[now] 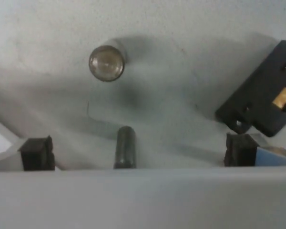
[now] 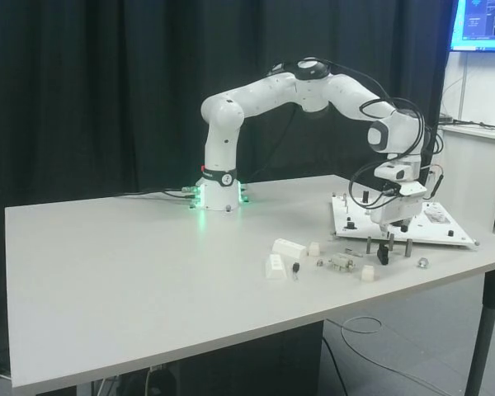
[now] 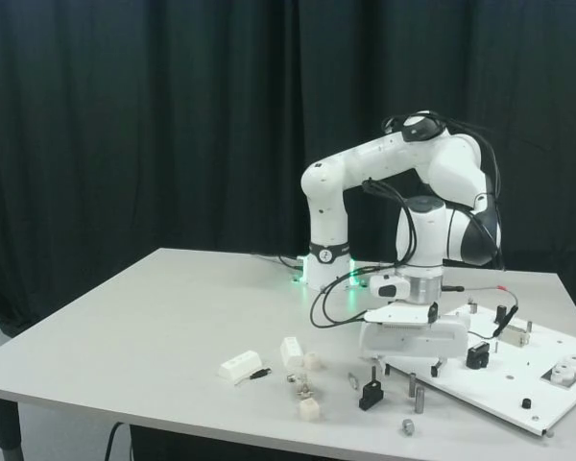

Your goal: Remove square peg 3.

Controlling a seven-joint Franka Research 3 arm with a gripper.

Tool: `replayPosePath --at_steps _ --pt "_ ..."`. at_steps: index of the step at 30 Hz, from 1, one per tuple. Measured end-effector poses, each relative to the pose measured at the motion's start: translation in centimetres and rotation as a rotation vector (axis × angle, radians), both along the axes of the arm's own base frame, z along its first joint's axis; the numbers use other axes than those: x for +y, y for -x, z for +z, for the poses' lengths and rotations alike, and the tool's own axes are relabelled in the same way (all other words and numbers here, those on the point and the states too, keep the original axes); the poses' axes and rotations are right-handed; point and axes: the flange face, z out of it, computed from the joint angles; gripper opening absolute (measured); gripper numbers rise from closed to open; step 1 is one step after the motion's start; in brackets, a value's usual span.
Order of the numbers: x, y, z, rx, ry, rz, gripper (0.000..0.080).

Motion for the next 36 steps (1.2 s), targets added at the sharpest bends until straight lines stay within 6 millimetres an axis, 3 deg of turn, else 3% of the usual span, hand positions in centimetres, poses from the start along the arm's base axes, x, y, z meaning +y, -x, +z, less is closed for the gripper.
replayPosePath --at_steps 36 --pt "1.4 0.9 3.9 0.013 -0.010 0.019 0.0800"
